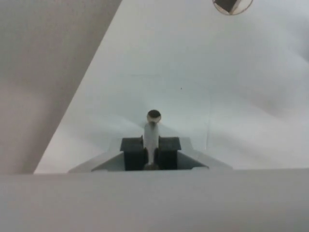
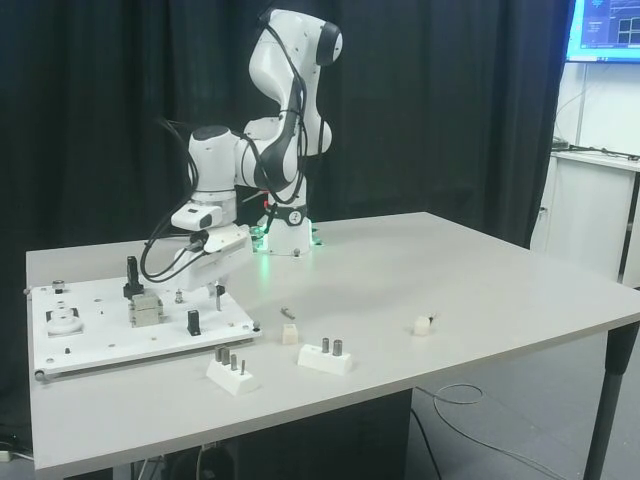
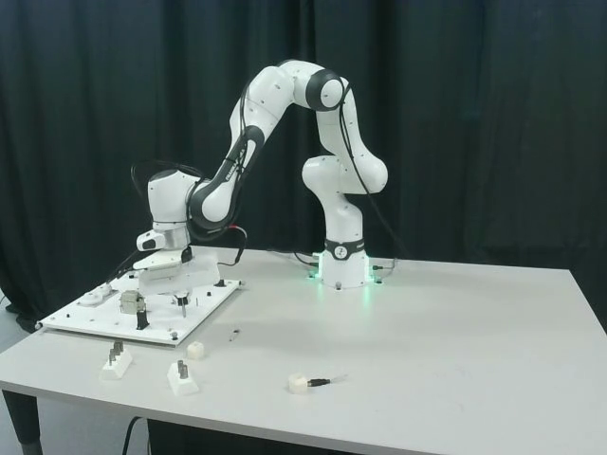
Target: Insert round peg 2.
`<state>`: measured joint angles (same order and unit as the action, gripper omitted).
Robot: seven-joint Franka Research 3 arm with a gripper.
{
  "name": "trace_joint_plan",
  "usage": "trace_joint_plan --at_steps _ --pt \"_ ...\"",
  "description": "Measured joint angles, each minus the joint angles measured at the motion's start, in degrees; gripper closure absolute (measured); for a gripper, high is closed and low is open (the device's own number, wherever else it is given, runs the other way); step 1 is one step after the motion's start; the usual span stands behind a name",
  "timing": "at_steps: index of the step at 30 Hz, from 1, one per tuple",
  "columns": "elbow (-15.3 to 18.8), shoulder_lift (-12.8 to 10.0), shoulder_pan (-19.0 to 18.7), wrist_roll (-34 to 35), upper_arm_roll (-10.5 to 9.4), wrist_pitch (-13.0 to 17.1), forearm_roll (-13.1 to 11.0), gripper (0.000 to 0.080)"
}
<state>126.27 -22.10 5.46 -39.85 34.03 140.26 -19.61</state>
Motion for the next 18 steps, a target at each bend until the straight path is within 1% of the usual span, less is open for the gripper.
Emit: trace_joint_plan --at_steps 6,18 --pt "0.19 0.02 -0.15 0.01 0.00 0.24 -0.07 0.0741" --pt "1.11 0.33 -0.62 0.07 0.00 2.03 -0.24 0.0741"
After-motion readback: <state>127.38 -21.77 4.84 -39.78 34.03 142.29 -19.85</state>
